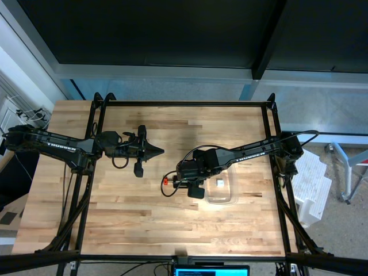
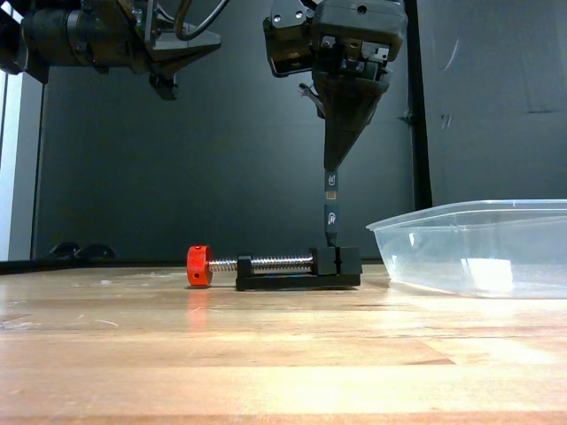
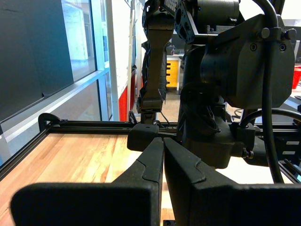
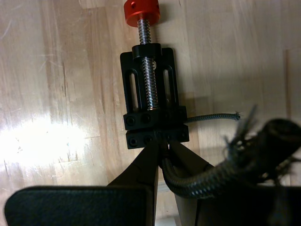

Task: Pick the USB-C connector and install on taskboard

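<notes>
Black taskboard, low view: the taskboard (image 2: 299, 269) lies flat on the wooden table (image 2: 266, 354). Its orange knob (image 2: 199, 266) is at one end.
USB-C connector, low view: the USB-C connector (image 2: 331, 215) stands straight up. Its bottom tip touches the top of the taskboard, at the end away from the knob.
Right gripper, low view: the right gripper (image 2: 330, 173) points straight down over the taskboard. It is clenched on the top of the USB-C connector.
Left gripper, low view: the left gripper (image 2: 197, 44) hangs high up, past the knob end of the taskboard and well apart from it.
Clear tray, low view: the clear tray (image 2: 469, 252) sits just beside the taskboard, on the side away from the knob.
High view: the right gripper covers most of the taskboard, and only the knob (image 1: 165, 181) peeks out. The left gripper (image 1: 152, 151) is well apart from the taskboard, on the knob side. A small white piece (image 1: 220, 183) lies in the tray (image 1: 233, 195).
Left wrist view: the left gripper's fingers (image 3: 150, 165) are pressed together with nothing between them.
Right wrist view: the right gripper's fingers (image 4: 141, 169) meet right at the taskboard (image 4: 153, 94), at the end away from the knob (image 4: 142, 12). The connector is hidden between them. A dark braided cable (image 4: 207, 181) curls beside the fingers.
</notes>
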